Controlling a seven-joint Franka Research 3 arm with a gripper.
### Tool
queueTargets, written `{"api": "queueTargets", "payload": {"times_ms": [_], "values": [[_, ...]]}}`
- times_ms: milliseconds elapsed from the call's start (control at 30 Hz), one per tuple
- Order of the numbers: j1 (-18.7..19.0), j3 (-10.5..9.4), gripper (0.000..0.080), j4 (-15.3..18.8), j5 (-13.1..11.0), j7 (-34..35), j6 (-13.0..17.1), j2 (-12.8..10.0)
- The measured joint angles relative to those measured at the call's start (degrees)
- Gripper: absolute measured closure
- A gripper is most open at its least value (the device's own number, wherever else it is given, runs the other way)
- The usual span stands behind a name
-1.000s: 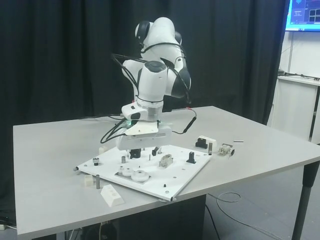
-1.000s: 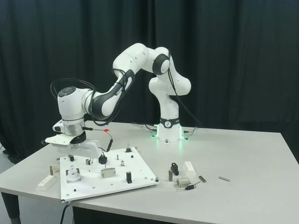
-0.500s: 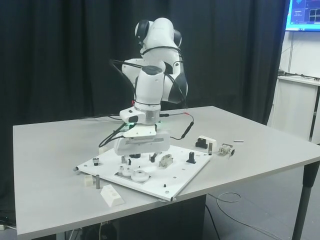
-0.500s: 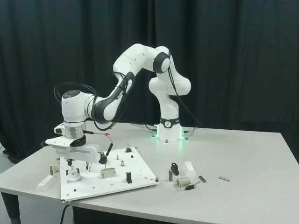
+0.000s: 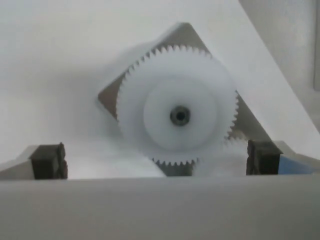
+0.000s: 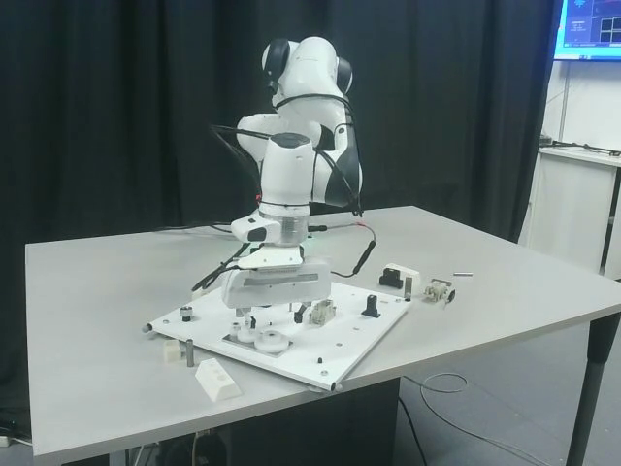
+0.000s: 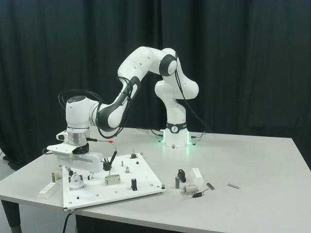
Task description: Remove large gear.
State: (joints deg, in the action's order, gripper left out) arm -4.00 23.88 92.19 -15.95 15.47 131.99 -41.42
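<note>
Wrist view: large white toothed plastic gear (image 5: 177, 114) on its grey plate, between my gripper (image 5: 155, 160) fingers, spread apart. Stiff, light, likely slippery; I'd grip across the toothed rim.
Room views: gear (image 6: 274, 341) on white board's (image 6: 344, 348) near-left part.

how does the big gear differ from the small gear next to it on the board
The large gear is much wider than the small gear. In the wrist view the large gear shows whole, with its dark centre hole, while only a few teeth of the small gear peek out at its edge. The gripper is open astride the large gear, not the small gear. Both are white, toothed, and lie flat on the grey plate.
</note>
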Motion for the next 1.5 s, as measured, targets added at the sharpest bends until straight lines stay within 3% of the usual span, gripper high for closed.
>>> {"api": "queueTargets", "payload": {"times_ms": [267, 633, 1500], "values": [[-0.04, -0.21, 0.0003, 0.77, -2.60, -0.07, 2.97, -0.35], [-0.05, -0.25, 0.0003, 0.77, -3.48, -0.75, 6.18, -1.42], [-0.43, -0.25, 0.0003, 0.71, -3.97, -0.90, 7.19, -1.75]]}}
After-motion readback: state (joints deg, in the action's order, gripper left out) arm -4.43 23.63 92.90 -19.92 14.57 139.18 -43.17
